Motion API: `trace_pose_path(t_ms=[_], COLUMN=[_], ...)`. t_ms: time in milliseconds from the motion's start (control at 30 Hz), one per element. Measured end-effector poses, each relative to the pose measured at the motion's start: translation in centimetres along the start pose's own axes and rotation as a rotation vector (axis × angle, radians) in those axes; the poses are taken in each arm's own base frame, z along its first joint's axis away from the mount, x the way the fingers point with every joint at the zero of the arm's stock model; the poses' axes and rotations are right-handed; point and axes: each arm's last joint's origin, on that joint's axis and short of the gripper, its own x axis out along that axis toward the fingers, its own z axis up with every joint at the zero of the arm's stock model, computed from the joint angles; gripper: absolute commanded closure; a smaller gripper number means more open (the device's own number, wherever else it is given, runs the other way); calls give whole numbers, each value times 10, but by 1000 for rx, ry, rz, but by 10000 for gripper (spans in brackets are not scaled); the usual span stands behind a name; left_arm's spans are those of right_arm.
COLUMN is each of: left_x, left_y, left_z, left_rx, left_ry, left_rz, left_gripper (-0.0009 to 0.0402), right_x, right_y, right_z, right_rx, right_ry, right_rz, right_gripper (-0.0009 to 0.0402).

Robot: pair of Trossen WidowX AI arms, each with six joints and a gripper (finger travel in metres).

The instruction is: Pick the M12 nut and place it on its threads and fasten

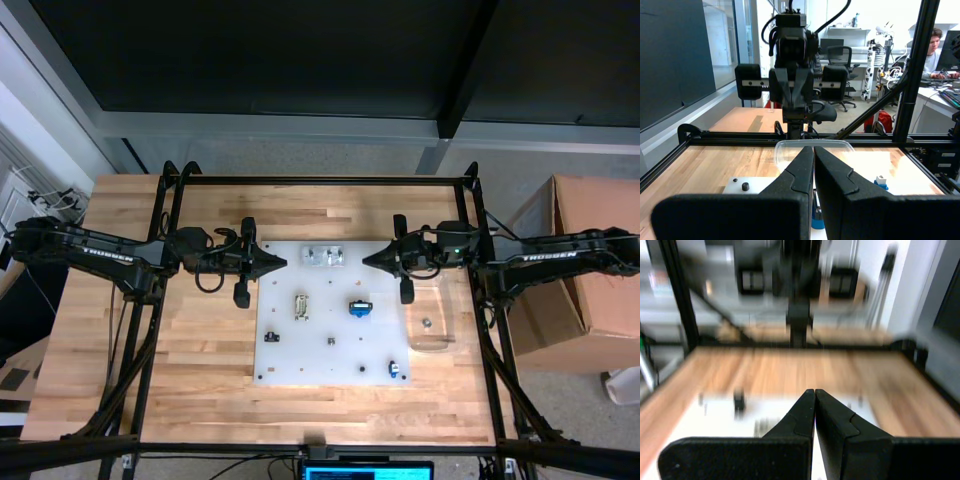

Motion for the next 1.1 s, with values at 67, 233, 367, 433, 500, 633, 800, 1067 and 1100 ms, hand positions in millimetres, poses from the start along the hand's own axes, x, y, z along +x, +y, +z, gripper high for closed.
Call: trace_pose_path(t_ms=[67,233,367,433,500,633,800,1067,1100], left_x=[0,0,0,0,0,0,0,0,0], left_y=[0,0,0,0,0,0,0,0,0], left_z=[0,0,0,0,0,0,0,0,0], left_rx=[0,0,0,0,0,0,0,0,0], left_ry=[0,0,0,0,0,0,0,0,0], left_rz=[0,0,0,0,0,0,0,0,0], left_gripper=[393,393,393,393,393,393,393,393,393], right_x=[-3,-11,-17,-20,-23,-26,-30,-34,-35], right_y=[1,7,21,31,40,54,65,77,79], right_z=[1,0,-2,-3,-4,-3,-2,-10,-11], right_rx=[-16,-31,-114,-179,-252,-389,-536,-699,-745], right_ry=[127,420,603,685,762,857,951,1090,1096], right_rz=[14,57,144,204,258,325,431,525,542], right_gripper=[394,394,393,393,393,393,393,393,393])
